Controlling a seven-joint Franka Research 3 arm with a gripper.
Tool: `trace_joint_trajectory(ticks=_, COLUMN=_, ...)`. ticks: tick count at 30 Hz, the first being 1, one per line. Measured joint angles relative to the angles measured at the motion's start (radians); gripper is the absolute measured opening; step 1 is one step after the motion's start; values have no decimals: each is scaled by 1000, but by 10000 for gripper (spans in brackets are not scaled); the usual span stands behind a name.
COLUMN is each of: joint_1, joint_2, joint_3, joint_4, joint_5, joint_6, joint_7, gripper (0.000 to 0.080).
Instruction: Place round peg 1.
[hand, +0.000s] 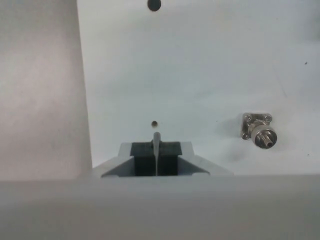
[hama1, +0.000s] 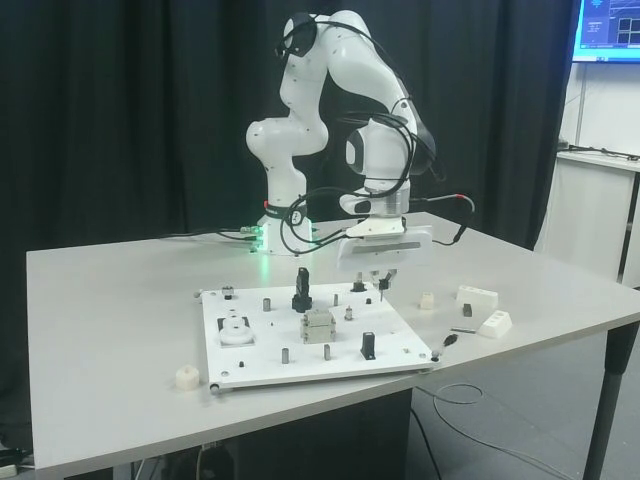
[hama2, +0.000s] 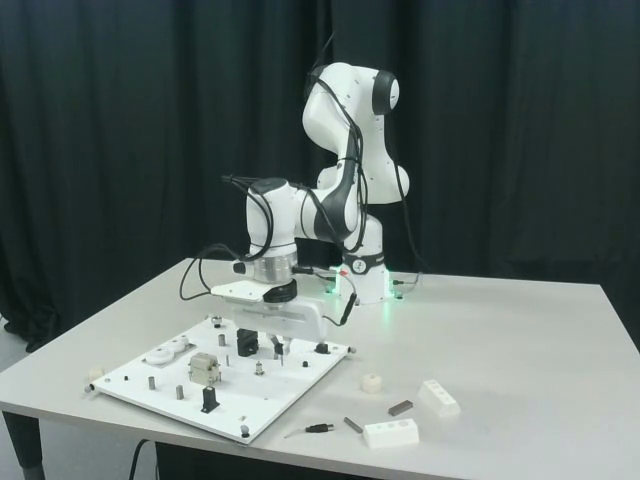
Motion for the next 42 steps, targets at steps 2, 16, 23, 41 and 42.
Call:
trace_joint_trajectory(ticks=2, joint_1=0, joint_2=0, joint_3=0, joint_4=0, joint_5=0, joint_6=1, joint_7=-1, gripper=16)
trace_joint_trajectory(ticks=16, joint_1=0, joint_2=0, joint_3=-1, joint_4=1, joint_5=0, joint_6=6, joint_7=-10, gripper=16)
trace_joint_trajectory(ticks=23, joint_1=0, joint_2=0, joint_3=-2, joint_4=4, joint_5=0, joint_6=6, joint_7=-16, gripper=16)
trace_joint_trajectory(ticks=41, joint_1=0, joint_2=0, joint_3=-11, joint_4=13, joint_5=0, joint_6=6, joint_7=-25, gripper=16)
trace_joint_trajectory(ticks=42, joint_1=0, joint_2=0, joint_3=-11, joint_4=13, joint_5=0, joint_6=6, joint_7=-26, gripper=16)
